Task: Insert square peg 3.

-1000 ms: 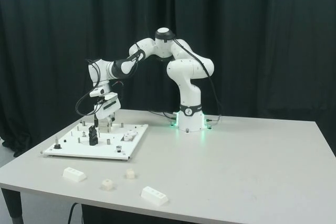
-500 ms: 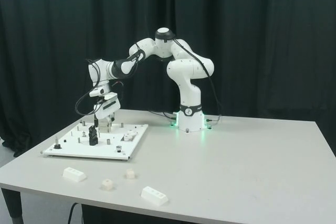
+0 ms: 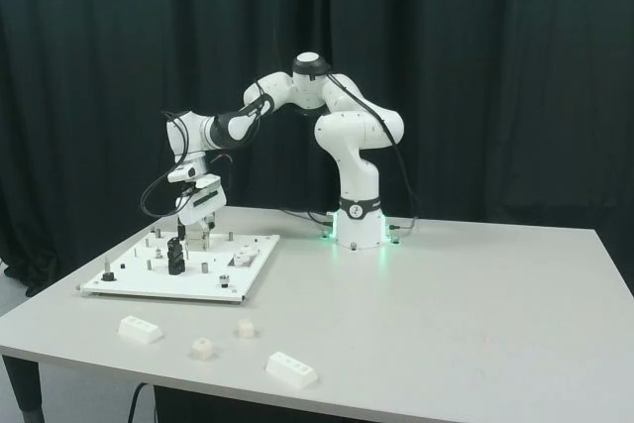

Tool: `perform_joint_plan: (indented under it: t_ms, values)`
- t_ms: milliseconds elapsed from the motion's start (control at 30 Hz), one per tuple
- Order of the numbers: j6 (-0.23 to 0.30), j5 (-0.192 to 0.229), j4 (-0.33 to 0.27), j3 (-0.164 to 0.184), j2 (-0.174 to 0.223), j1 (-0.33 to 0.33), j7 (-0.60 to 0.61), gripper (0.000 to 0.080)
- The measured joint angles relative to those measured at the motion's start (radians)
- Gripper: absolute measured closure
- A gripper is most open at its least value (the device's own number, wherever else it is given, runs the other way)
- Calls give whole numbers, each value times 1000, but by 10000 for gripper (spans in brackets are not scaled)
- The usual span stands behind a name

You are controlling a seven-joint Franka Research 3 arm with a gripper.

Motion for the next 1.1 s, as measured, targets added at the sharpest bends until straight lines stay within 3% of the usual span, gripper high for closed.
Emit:
perform_joint_plan:
  t_ms: [567,1100]
  values:
    - [0,0,0,0,0,0,-1,689]
    - [-2,0,1,0,0,0,-78,689]
